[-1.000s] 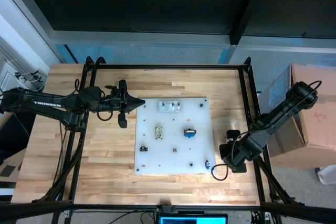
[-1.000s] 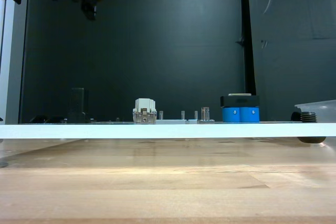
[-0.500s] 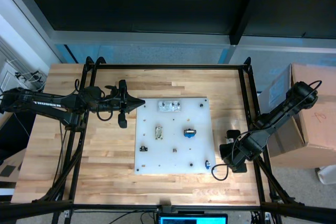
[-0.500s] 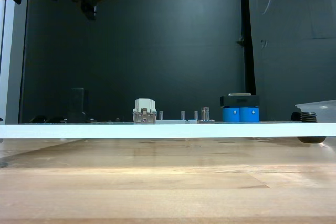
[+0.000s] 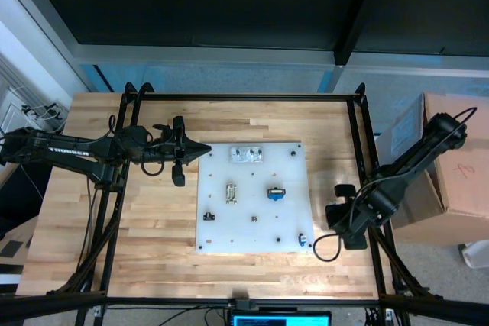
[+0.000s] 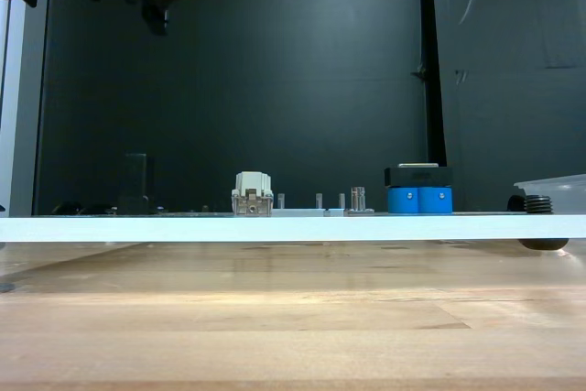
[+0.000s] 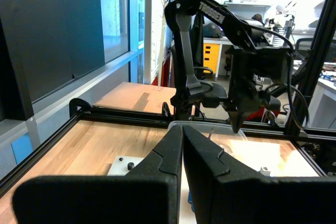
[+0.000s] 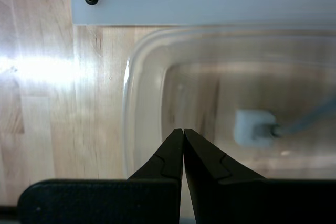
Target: Pick the RJ45 connector and install on the taskboard
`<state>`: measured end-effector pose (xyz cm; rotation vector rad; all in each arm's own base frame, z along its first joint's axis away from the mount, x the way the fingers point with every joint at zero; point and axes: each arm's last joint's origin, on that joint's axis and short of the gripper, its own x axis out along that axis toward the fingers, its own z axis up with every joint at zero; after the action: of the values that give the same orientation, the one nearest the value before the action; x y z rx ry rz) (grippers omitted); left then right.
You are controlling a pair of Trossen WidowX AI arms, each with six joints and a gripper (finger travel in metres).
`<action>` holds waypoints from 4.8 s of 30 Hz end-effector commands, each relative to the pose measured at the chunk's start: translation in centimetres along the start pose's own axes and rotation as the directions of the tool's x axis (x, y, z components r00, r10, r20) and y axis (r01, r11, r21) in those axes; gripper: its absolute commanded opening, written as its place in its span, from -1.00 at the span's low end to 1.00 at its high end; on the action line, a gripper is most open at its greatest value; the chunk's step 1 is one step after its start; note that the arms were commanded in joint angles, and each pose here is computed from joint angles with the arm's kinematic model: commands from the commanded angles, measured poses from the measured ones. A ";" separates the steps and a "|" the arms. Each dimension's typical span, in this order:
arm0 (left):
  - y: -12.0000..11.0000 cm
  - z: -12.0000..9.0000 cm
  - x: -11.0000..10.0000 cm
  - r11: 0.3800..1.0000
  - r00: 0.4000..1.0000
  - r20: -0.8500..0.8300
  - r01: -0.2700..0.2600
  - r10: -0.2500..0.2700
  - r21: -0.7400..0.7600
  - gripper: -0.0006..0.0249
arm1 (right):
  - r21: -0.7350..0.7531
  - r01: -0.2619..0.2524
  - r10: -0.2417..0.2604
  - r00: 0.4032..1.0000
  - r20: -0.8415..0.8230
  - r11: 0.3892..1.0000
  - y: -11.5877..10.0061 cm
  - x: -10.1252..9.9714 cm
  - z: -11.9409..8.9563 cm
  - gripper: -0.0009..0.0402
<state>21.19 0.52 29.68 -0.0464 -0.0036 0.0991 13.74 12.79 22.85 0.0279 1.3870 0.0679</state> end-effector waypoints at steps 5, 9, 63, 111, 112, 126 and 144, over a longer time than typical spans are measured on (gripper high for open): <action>0.0 0.0 0.0 1.000 1.000 0.000 0.000 0.000 0.000 -0.95 | 0.062 0.012 -0.014 0.999 0.035 0.998 -2.2 -2.6 -2.0 -0.96; 0.0 0.0 0.0 1.000 1.000 0.000 0.000 0.000 0.000 -0.95 | 0.077 0.034 -0.035 0.999 0.013 0.996 -3.0 -3.2 -2.9 -0.96; 0.0 0.0 0.0 1.000 1.000 0.000 0.000 0.000 0.000 -0.95 | -0.018 0.152 -0.152 0.967 -0.202 0.988 -4.7 4.6 1.6 -0.02; 0.0 0.0 0.0 1.000 1.000 0.000 0.000 0.000 0.000 -0.95 | 0.026 0.064 -0.063 0.997 -0.053 0.998 -4.6 1.1 2.0 -0.96; 0.0 0.0 0.0 1.000 1.000 0.000 0.000 0.000 0.000 -0.95 | 0.027 0.056 -0.055 0.998 -0.036 0.998 -4.6 0.5 2.0 -0.96; 0.0 0.0 0.0 1.000 1.000 0.000 0.000 0.000 0.000 -0.95 | 0.018 0.043 -0.046 0.989 0.142 0.999 -3.6 -3.2 2.1 -0.96; 0.0 0.0 0.0 1.000 1.000 0.000 0.000 0.000 0.000 -0.95 | 0.001 0.055 -0.054 0.979 0.199 0.998 3.0 -2.0 5.3 -0.96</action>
<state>21.18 0.52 29.68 -0.0467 -0.0037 0.0991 18.20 15.43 26.11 -0.0075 1.1844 0.0246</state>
